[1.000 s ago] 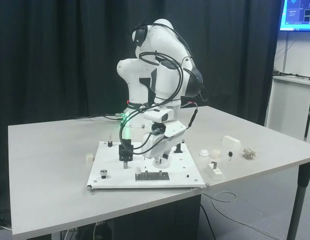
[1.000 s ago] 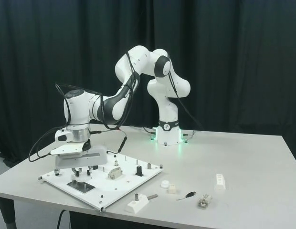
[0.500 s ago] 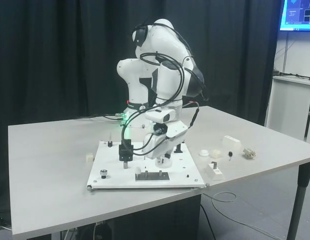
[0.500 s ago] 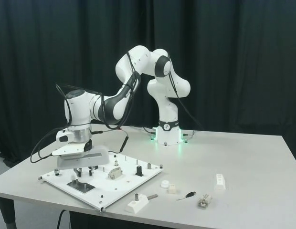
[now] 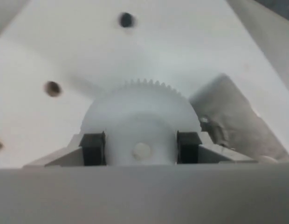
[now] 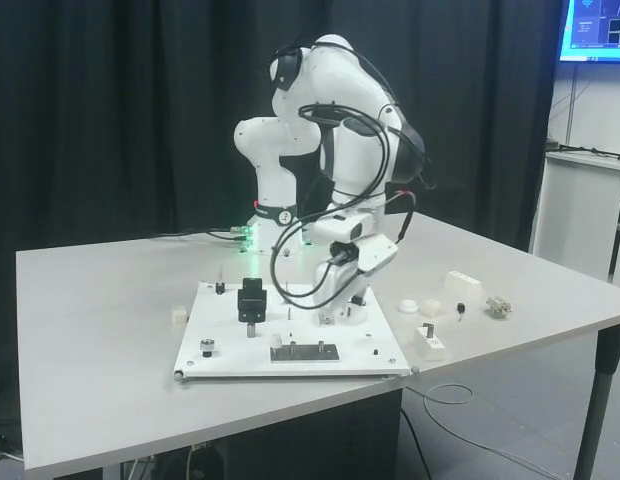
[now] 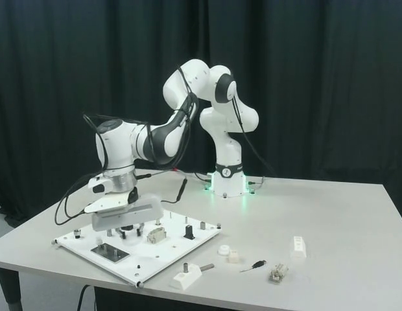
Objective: Place large gear.
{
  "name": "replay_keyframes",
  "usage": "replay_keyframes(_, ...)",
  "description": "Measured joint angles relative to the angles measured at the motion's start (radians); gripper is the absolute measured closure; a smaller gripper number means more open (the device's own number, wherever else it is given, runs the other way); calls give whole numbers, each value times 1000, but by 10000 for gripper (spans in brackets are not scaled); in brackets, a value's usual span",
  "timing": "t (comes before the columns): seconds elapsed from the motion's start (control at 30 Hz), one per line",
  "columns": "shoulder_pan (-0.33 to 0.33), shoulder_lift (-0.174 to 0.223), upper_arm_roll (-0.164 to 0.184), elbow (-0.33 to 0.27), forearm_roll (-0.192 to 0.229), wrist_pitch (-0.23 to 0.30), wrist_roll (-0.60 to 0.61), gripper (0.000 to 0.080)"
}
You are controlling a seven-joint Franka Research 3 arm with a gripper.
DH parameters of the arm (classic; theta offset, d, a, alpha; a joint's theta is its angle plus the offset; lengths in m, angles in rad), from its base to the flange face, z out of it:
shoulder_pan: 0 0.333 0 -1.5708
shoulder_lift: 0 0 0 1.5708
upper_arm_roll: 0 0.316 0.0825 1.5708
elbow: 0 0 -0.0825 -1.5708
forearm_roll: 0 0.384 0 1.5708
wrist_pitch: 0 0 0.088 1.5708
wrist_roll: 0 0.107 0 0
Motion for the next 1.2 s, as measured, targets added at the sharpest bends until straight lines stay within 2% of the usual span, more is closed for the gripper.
replay_keyframes(0.3,47,-17,0,-1,13,-34,51,475)
replay_keyframes(0.63,116,-20,1,-2,49,-56,123,475)
replay_keyframes(0.83,173,-20,1,-6,76,-57,182,475)
replay_keyframes(1.2,279,-16,2,-8,74,-43,304,475)
